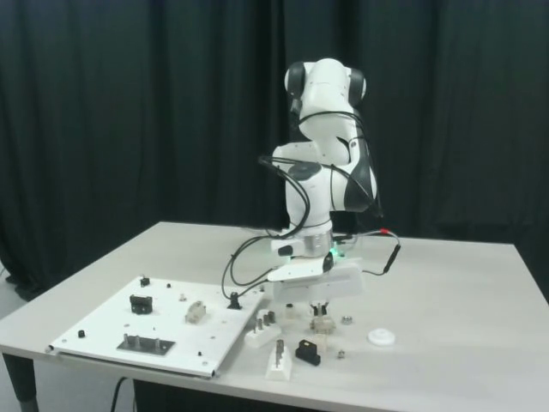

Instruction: Insert Ethernet.

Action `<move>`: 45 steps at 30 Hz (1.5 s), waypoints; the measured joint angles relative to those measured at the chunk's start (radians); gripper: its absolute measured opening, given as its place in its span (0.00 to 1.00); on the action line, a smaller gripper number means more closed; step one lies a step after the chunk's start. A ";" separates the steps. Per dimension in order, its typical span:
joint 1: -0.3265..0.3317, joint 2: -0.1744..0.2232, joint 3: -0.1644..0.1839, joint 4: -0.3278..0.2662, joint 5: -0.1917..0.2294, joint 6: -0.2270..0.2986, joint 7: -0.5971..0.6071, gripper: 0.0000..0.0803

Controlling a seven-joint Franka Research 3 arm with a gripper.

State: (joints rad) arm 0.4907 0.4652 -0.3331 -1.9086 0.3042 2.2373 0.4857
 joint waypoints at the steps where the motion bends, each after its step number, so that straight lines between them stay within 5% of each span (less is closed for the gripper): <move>1: 0.000 0.000 0.000 0.000 0.000 0.000 0.000 0.12; 24: 0.000 -0.001 -0.005 0.000 -0.007 0.015 0.001 0.12; 34: 0.000 -0.015 -0.046 0.002 -0.028 0.039 0.040 0.12; 45: 0.000 -0.048 -0.103 0.007 -0.101 0.042 0.103 0.12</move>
